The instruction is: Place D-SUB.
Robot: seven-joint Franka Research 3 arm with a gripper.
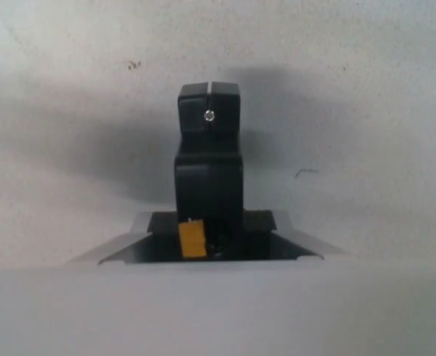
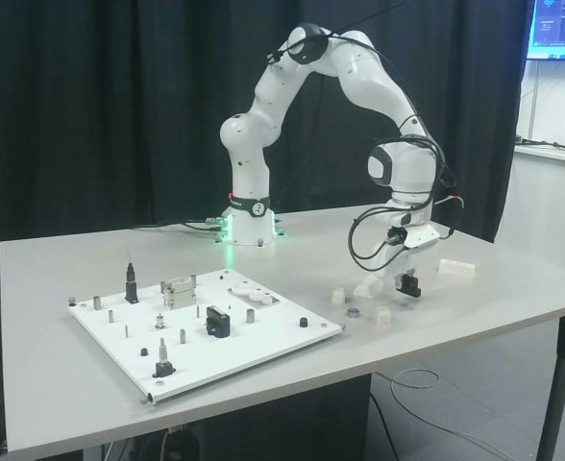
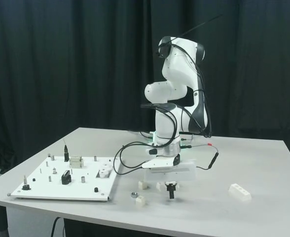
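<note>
On the left of my grey desk (image 2: pixel 52 279) lies the white assembly board (image 2: pixel 206 336), studded with small pegs and black fittings; a grey metal connector block (image 2: pixel 178 291) stands near its far edge, and a black clamp-like part (image 2: pixel 217 325) sits nearer the middle. The second room view shows the same board (image 3: pixel 66 185) from the other side, with the black part (image 3: pixel 65 177) toward its front.

Just off the board's right edge lie a small grey ring (image 2: pixel 355 312) and a few small white blocks (image 2: pixel 382 315). In the second room view the ring (image 3: pixel 133 195) and blocks (image 3: pixel 140 200) lie just left of my claw.

My claw (image 2: pixel 410 285) hangs low over the desk to the right of the board, pointing down, close above the surface. The room views show only a black tip there (image 3: pixel 171 191); they do not tell what it holds. My wrist view does: the two black fingers (image 1: pixel 209 141) are drawn nearly together, pinching a small dark connector body (image 1: pixel 209 189), which I take for the D-SUB, above bare grey desk. Whether it touches the desk I cannot tell.

Farther right, well apart from my claw, lies a white rectangular block (image 2: pixel 456 268), seen at the front right in the second room view (image 3: pixel 239 192).
</note>
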